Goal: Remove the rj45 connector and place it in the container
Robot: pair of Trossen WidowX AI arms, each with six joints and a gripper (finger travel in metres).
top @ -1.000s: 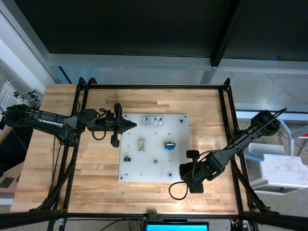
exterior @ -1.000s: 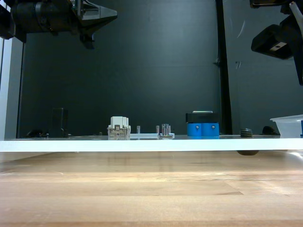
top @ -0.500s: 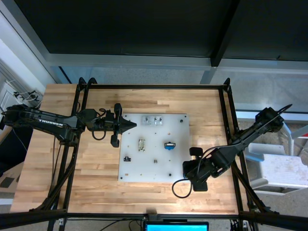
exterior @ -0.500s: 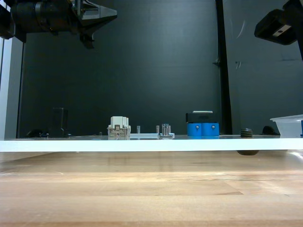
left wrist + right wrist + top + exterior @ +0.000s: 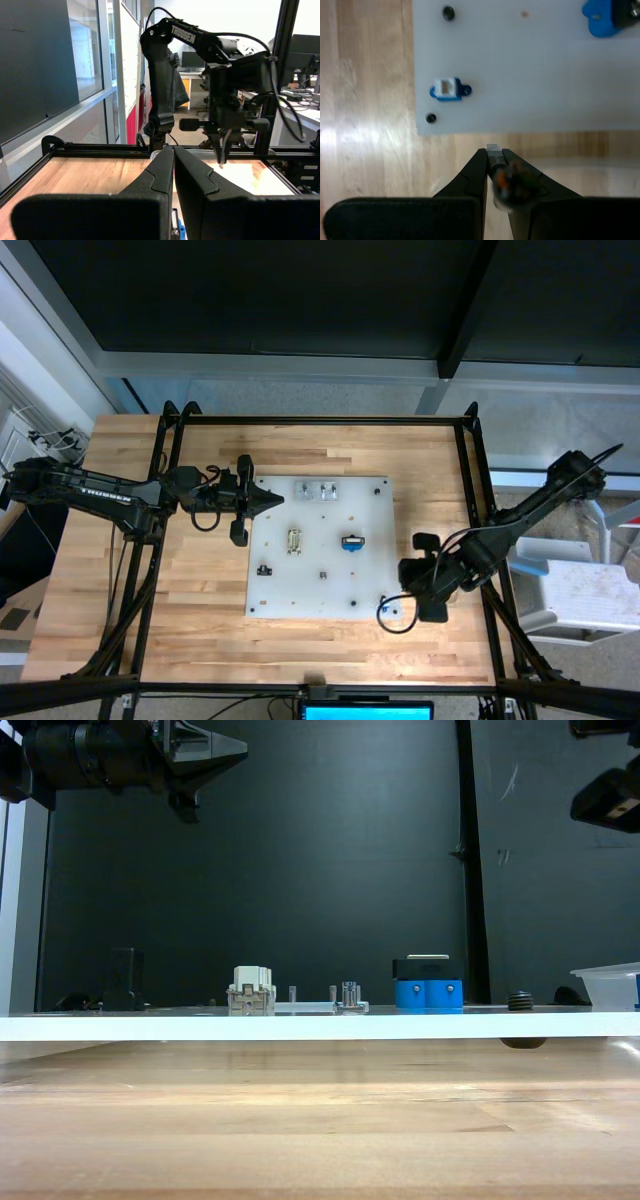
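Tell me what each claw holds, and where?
The right gripper, beside the white board, pinches the rj45 connector by its sides. The left gripper, at the board's left, holds nothing.

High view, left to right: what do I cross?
Left gripper shut over the board's left edge, grey-white connector, blue-and-black connector, right gripper off its right edge, shut on the rj45 connector.

My left arm [image 5: 100, 490] lies stretched level from 9 o'clock. The left claw [image 5: 272, 500] is held high and points toward 3 o'clock, its fingers pressed together to a point. My right arm [image 5: 520, 520] reaches in from 3 o'clock, slanting toward 8 o'clock. Its wrist is bent, so the right claw [image 5: 493, 151] aims downward, at about 5 o'clock in the high view. The right claw's fingers pinch the rj45 connector [image 5: 495, 160] between their tips.
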